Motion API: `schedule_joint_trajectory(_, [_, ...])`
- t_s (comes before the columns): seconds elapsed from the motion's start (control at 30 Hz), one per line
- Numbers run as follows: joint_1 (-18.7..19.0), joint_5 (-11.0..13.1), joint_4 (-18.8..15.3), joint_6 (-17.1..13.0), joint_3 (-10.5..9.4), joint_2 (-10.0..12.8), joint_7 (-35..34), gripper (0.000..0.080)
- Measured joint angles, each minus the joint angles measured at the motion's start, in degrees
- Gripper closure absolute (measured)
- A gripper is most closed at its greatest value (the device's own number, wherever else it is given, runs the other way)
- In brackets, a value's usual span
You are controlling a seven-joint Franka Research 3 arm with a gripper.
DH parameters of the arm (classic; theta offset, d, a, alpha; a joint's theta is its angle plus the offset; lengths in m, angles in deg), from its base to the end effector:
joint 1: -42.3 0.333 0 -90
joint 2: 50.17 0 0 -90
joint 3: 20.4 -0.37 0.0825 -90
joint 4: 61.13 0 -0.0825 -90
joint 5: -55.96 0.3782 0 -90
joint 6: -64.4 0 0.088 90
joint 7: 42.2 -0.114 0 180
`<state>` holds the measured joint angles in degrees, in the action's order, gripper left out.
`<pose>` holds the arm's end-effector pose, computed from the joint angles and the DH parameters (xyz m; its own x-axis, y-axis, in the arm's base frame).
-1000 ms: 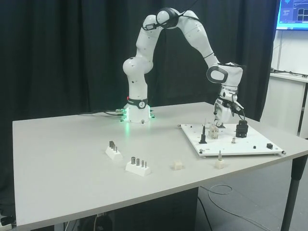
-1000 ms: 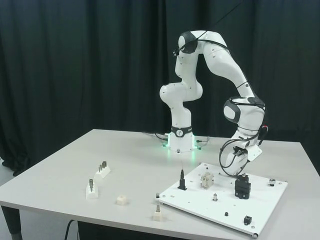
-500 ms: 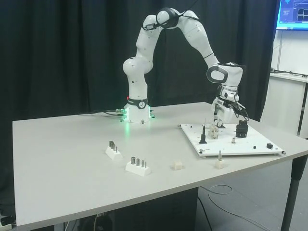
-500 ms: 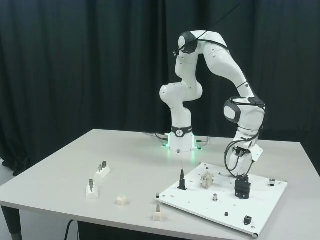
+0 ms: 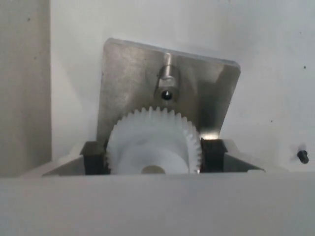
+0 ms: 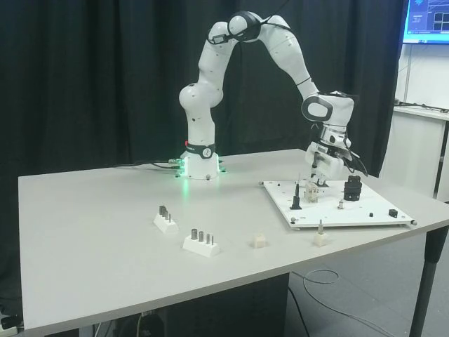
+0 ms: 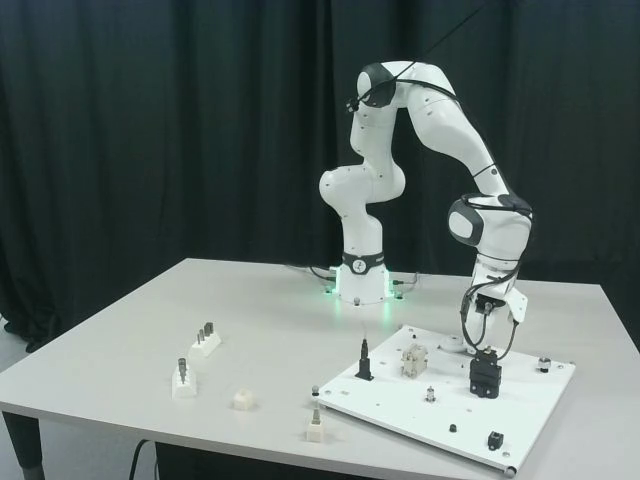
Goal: Insert medium gear.
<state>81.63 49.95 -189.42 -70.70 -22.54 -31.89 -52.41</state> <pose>0.4024 0.3529 0.2592 0.8000 0.5696 -0.1886 0.5907 -0.8028 0.0808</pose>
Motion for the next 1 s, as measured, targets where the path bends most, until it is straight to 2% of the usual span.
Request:
schedule_joint_trajectory(0.2, [-0.1,0.1,0.0,0.0,-0.01,0.0,-1.3,0.0405])
schedule_joint_trajectory(0.77, [-0.1,0.6,-0.1,-0.4,-0.01,0.2,-17.5,0.0405])
schedule_joint_trajectory(1.0, [-0.1,0.6,-0.1,-0.5,-0.02,0.3,-17.0,0.0405])
